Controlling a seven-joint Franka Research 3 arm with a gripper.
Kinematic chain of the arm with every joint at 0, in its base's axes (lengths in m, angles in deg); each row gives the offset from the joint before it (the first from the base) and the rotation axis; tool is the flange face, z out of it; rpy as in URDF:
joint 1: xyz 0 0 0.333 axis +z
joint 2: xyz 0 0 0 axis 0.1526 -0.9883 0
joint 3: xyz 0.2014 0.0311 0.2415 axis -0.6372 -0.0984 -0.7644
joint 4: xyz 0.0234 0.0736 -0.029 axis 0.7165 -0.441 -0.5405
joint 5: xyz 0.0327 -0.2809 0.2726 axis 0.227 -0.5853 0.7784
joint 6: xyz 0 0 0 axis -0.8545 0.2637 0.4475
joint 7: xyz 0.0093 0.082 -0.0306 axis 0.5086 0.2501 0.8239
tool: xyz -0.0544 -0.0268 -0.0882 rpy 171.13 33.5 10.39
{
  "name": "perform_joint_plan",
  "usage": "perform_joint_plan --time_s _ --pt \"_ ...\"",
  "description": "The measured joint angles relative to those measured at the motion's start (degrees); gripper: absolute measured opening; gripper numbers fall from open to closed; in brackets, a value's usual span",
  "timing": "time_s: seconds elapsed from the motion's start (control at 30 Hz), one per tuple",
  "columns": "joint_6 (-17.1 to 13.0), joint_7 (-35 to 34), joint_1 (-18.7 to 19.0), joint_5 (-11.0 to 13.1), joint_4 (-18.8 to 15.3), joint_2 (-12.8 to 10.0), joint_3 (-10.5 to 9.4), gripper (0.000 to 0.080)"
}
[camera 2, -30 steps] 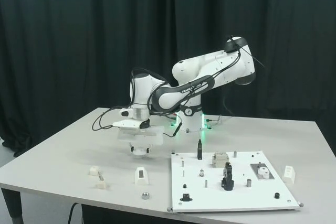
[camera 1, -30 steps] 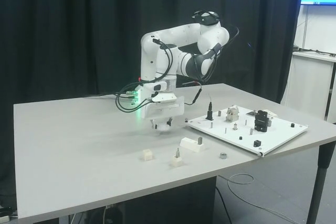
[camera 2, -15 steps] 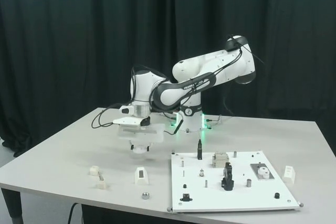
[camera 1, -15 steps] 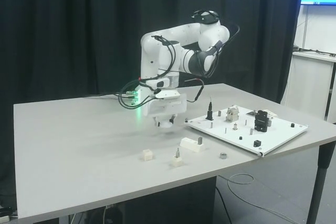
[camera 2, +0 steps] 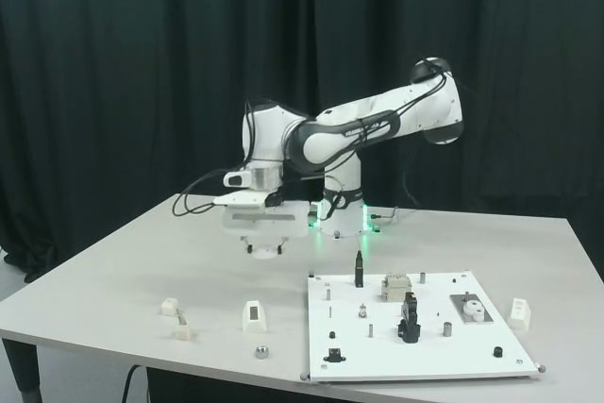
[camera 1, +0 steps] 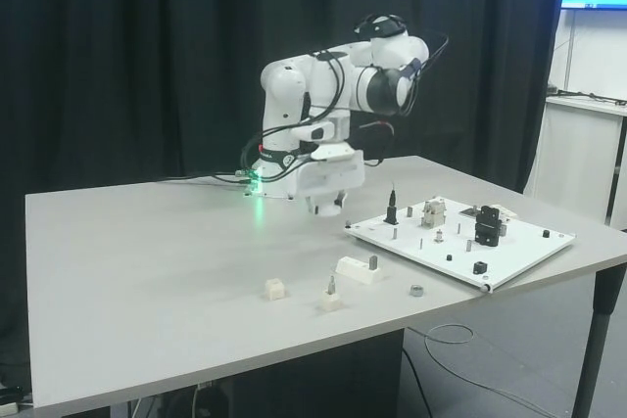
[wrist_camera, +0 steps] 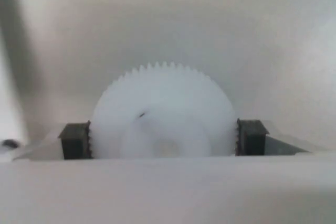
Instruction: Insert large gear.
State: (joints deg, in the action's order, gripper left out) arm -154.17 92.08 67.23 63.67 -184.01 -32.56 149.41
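**Large gear held in the air beside the board**

The white arm (camera 2: 359,129) reaches out over the grey table (camera 1: 147,261), and the gripper (camera 1: 326,207) hangs well above the tabletop, near the edge of the white board (camera 2: 415,332) but not over it. From the wrist view the large gear (wrist_camera: 163,114) sits squarely between the two black fingertips (wrist_camera: 75,140), its toothed rim touching both (the jaws are clamped on it, set fairly wide). In the second room view the gear (camera 2: 265,250) shows as a pale disc under the hand. On the table lie three small white blocks (camera 1: 276,289) and a small ring (camera 1: 416,290), well apart from the gripper.
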Motion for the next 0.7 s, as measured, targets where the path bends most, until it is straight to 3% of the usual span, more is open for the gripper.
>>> perform_joint_plan --time_s 0.4,0.7 --pt "5.74 -4.54 6.42 -3.70 0.54 0.66 6.25 0.0594" --pt "8.40 -8.33 11.68 -5.73 2.08 0.83 8.77 0.0594"
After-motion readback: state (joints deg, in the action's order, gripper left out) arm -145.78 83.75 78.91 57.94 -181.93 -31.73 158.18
